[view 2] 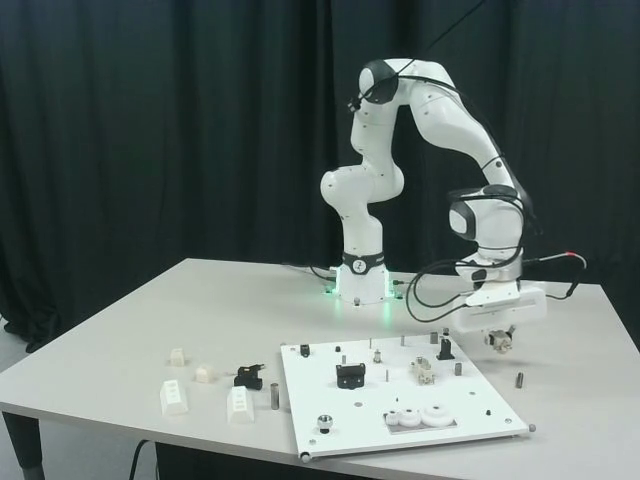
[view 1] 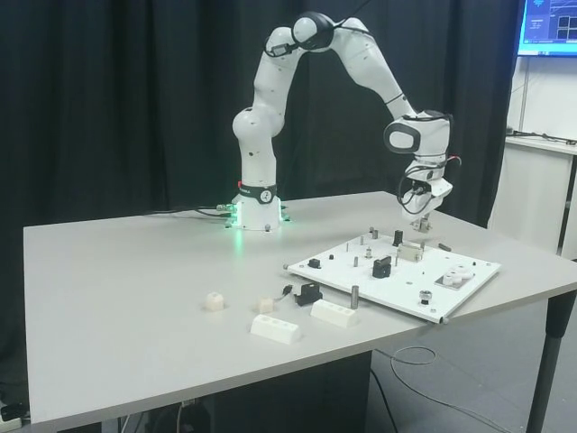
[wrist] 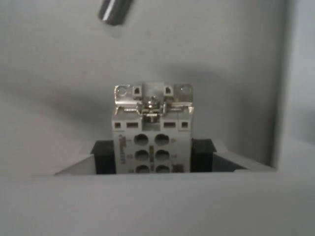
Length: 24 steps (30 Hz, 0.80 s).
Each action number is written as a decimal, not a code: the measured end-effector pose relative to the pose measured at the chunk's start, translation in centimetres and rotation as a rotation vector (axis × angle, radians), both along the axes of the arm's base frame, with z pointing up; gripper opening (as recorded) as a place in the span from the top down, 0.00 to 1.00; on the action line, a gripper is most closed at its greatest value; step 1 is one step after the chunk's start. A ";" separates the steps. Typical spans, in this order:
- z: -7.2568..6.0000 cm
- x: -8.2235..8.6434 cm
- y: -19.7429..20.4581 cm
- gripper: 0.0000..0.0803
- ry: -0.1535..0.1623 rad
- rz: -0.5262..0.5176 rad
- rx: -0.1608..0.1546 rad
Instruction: Place waterproof.
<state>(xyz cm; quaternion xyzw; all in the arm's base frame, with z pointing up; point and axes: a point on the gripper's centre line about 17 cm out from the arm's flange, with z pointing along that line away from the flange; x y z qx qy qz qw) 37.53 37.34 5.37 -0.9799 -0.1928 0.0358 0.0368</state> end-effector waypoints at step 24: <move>-2.3 -1.6 3.0 0.42 -0.025 -0.001 0.006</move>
